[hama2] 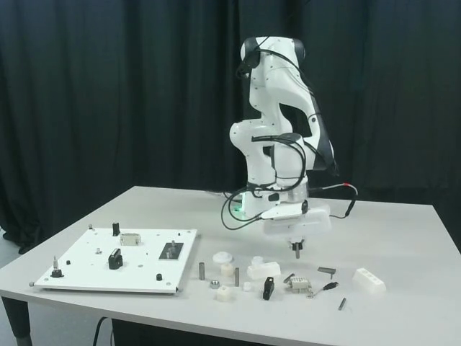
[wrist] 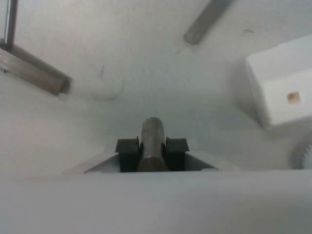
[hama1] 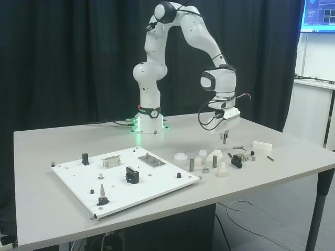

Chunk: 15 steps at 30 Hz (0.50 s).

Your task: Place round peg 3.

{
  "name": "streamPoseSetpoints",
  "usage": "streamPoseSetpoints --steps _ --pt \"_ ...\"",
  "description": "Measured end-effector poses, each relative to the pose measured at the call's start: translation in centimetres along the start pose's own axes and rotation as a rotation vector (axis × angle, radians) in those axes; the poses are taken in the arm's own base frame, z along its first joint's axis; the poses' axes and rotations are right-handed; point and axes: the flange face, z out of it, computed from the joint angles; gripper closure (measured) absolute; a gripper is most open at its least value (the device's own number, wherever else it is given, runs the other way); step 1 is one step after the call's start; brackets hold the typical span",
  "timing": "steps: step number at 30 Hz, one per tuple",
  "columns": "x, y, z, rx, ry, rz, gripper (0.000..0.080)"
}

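Here gripper [wrist: 152, 155] clamps round peg [wrist: 152, 141]

The arm [hama1: 180, 31] was white with rounded, smooth link housings and grey-black bands at the joints. Its base [hama1: 148, 123] carried a black ring and showed green light at table level. Black cables [hama2: 328, 198] looped from the wrist. The gripper [wrist: 151, 152] had two black, blocky fingers [wrist: 127, 151].
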Motion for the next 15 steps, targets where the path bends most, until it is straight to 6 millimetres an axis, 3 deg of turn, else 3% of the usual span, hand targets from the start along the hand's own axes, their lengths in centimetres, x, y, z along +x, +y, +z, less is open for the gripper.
streamPoseSetpoints --steps 15 --pt "-0.3 -1.1 2.0 -0.009 0.024 -0.011 0.0691"
